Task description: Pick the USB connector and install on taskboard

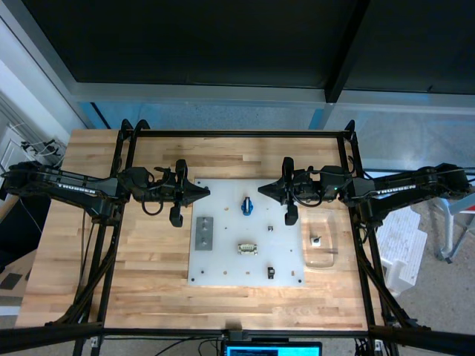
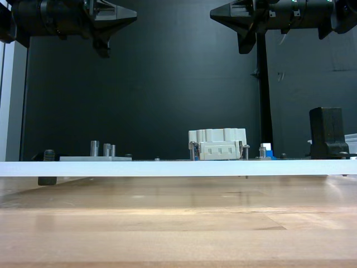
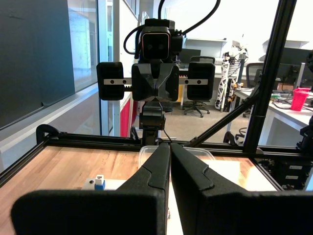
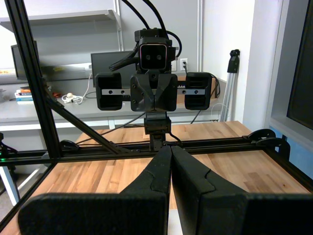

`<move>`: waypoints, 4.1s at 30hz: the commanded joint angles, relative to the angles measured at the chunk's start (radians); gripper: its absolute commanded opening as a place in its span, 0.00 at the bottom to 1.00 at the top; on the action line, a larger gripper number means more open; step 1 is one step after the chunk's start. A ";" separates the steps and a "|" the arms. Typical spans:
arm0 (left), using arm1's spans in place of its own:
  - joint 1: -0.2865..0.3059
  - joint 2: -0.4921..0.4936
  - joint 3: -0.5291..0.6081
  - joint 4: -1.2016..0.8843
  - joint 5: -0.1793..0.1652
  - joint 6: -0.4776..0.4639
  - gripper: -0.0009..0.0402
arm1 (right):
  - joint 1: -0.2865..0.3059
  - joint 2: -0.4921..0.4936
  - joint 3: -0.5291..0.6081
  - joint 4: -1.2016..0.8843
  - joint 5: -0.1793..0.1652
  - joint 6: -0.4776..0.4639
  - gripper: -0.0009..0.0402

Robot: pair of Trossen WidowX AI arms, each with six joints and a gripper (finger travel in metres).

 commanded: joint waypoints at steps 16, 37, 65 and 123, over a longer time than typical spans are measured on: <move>0.000 0.001 0.000 0.000 0.000 0.000 0.02 | 0.009 -0.196 0.048 -0.484 0.002 0.076 0.02; 0.000 0.000 0.000 0.000 0.000 0.000 0.02 | 0.097 -0.281 0.262 -1.353 0.070 0.110 0.02; 0.000 0.000 0.000 0.000 0.000 0.000 0.02 | 0.513 -0.268 0.269 -1.746 0.182 0.452 0.02; 0.000 0.000 0.000 0.000 0.000 0.000 0.02 | 0.554 -0.032 0.030 -1.437 0.147 0.467 0.35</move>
